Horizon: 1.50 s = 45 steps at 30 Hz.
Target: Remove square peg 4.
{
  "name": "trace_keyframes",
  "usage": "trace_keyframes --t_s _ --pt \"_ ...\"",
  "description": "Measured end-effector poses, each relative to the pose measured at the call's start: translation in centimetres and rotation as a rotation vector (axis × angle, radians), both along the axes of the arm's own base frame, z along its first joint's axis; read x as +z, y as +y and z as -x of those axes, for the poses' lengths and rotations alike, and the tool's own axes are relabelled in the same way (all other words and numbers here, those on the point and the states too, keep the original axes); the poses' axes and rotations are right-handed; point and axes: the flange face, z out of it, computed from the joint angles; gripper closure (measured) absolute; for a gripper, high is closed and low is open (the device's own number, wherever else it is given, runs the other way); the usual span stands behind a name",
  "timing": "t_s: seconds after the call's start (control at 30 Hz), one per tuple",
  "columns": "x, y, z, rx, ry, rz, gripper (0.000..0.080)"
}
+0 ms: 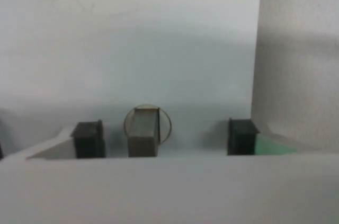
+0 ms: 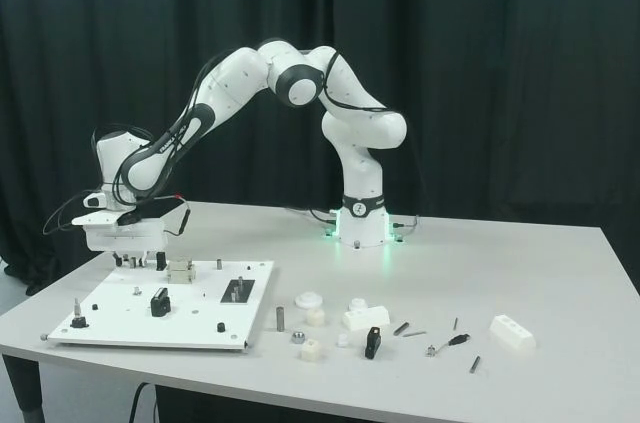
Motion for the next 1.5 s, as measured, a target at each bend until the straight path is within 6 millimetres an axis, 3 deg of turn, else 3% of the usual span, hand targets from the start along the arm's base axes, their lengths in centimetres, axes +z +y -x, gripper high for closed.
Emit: trace_keyframes --t_s 0.17,0.2,0.37,0.4,0.67,0.7,1.5 --pt "0.07 0.1 -0.18 0.003 -0.001 0.001 0.0258" --pt "0.09 0.12 -0.22 0.004 -0.002 0.001 0.0416" --pt "0.13 0.4 -0.37 0.007 0.0 -0.011 0.0416" --pt "0.13 0.48 -0.39 0.008 0.001 -0.015 0.0596" --pt "0.15 0.6 -0.34 0.006 0.002 -0.022 0.0596" --pt "0.15 0.61 -0.32 0.006 0.002 -0.022 0.0705" --pt "0.86 0.66 -0.17 0.003 -0.004 -0.019 0.0705"
